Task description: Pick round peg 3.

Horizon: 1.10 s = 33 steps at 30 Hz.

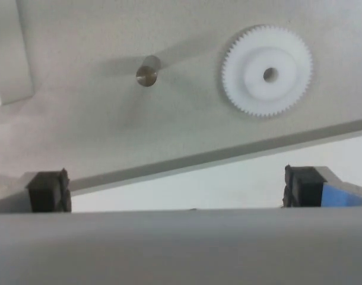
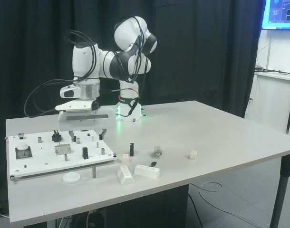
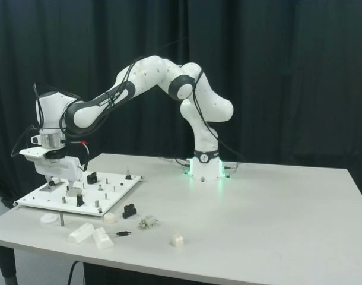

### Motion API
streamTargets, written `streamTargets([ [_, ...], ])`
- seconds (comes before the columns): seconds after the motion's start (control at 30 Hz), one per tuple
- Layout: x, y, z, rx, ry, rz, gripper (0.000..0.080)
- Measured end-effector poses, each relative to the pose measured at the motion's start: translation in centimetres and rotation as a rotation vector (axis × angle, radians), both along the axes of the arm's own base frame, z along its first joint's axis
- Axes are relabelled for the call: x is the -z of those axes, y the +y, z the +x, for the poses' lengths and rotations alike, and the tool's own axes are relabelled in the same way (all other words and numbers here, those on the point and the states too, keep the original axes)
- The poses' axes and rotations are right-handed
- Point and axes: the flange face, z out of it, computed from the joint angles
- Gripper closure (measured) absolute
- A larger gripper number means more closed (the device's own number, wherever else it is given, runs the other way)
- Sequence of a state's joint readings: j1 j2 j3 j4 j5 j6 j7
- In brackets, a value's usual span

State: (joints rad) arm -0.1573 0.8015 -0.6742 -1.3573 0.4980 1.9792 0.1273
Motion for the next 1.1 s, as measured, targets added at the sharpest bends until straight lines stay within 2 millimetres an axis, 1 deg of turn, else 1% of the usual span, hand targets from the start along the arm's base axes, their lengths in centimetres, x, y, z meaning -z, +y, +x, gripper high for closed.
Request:
streamTargets([
  [0.37,0.2,0.2,0.1,0.004,-0.01,0.012,0.0003],
  [0.6,1.0,0.3,0.4,0.015,-0.032,0.016,0.0003],
  [0.73,1.9,0.3,0.7,0.014,-0.036,0.006,0.0003],
  [1.1,5.3,1.0,1.8,0.003,-0.054,-0.018,0.0003],
])
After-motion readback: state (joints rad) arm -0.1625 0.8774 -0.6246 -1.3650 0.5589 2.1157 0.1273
